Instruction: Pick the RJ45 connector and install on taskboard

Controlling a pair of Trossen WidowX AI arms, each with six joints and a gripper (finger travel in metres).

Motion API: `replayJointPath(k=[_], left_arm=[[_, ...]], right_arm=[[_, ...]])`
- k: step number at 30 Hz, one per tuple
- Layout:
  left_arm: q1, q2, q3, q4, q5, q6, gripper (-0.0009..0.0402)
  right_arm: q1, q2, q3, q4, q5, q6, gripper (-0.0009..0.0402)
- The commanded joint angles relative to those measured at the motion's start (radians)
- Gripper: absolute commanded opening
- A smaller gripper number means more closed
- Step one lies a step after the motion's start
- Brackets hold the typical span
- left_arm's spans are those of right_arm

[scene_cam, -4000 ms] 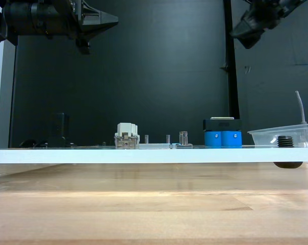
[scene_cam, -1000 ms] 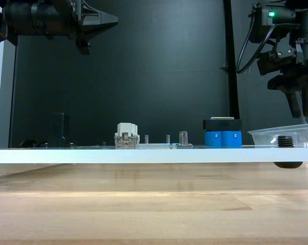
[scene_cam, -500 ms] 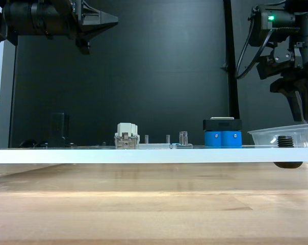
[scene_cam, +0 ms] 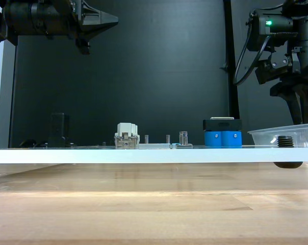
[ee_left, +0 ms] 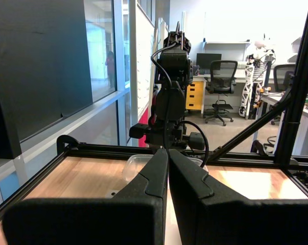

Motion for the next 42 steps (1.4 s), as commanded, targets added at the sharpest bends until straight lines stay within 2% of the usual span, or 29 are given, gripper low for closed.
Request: replayJointPath(k=[1, 10, 26, 42], left_arm=[[0.0, 0.0, 0.0, 0.0, 0.0, 0.0, 0.0], [0.0, 0.0, 0.0, 0.0, 0.0, 0.0, 0.0], [0.0, 0.0, 0.0, 0.0, 0.0, 0.0, 0.0], [0.0, 0.0, 0.0, 0.0, 0.0, 0.0, 0.0]], right_arm=[[0.0, 0.013, 0.0, 0.0, 0.001, 0.0, 0.0149], [0.0, 0.019, 0.0, 0.0, 0.003, 0.0, 0.0136], [0.0, 0.019, 0.002, 0.0, 0.008, 0.0, -0.0003], [0.002, 0.019, 0.022, -0.004, 0.0, -0.012, 0.0]])
